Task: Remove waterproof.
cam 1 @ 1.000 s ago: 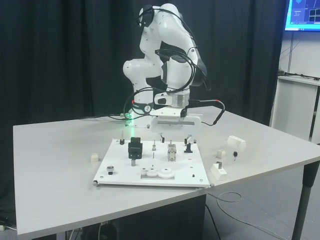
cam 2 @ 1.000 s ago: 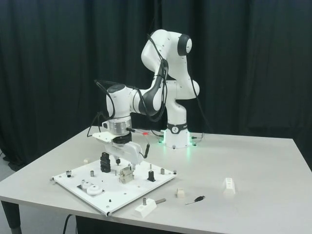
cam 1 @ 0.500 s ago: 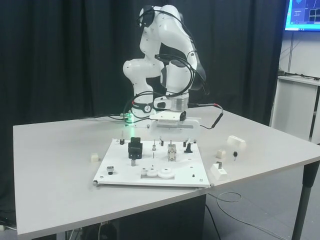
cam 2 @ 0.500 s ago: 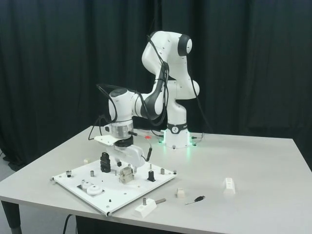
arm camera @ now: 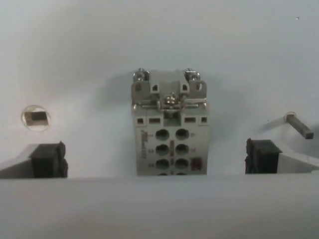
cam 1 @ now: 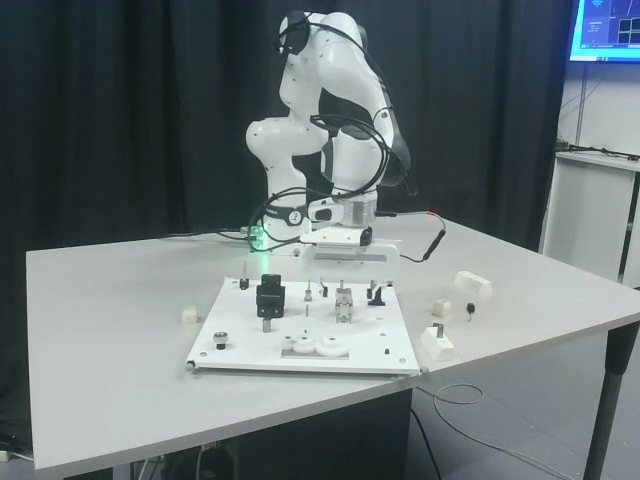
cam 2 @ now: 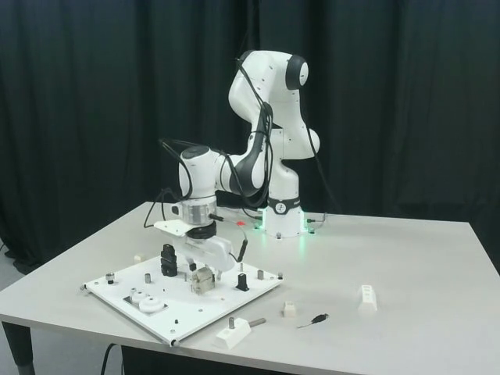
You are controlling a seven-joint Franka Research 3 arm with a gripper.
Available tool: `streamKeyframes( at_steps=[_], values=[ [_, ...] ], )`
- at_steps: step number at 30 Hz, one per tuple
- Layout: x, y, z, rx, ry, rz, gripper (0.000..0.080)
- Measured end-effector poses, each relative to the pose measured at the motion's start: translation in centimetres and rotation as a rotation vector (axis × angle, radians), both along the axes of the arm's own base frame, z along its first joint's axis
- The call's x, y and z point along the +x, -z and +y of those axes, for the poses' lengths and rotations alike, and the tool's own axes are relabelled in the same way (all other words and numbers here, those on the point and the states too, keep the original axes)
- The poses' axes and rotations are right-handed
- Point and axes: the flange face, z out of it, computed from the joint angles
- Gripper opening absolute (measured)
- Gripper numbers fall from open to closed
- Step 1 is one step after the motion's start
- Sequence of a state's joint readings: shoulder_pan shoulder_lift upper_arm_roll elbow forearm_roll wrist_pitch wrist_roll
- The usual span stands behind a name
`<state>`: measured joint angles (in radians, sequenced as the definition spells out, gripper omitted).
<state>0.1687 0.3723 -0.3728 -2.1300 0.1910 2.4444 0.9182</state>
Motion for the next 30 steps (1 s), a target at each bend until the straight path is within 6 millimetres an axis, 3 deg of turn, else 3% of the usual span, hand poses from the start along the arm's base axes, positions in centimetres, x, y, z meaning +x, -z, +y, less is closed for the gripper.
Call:
streamKeyframes(
  at_steps=[15,16,23,24,25,26,30],
  values=[
    [-0.4,0.45,-0.1,-0.003,0.004,-0.005,0.08],
    [-0.41,0.45,-0.14,-0.003,0.004,-0.005,0.0688],
    [-0.48,0.43,-0.5,-0.005,0.011,-0.005,0.0688],
    [-0.49,0.42,-0.58,-0.005,0.012,-0.006,0.0515],
    [-0.5,0.41,-0.63,-0.005,0.011,-0.006,0.0515],
    [-0.5,0.41,-0.61,-0.003,0.013,-0.007,0.0352],
    [-0.51,0.42,-0.64,-0.001,0.012,-0.007,0.0352]
  ],
)
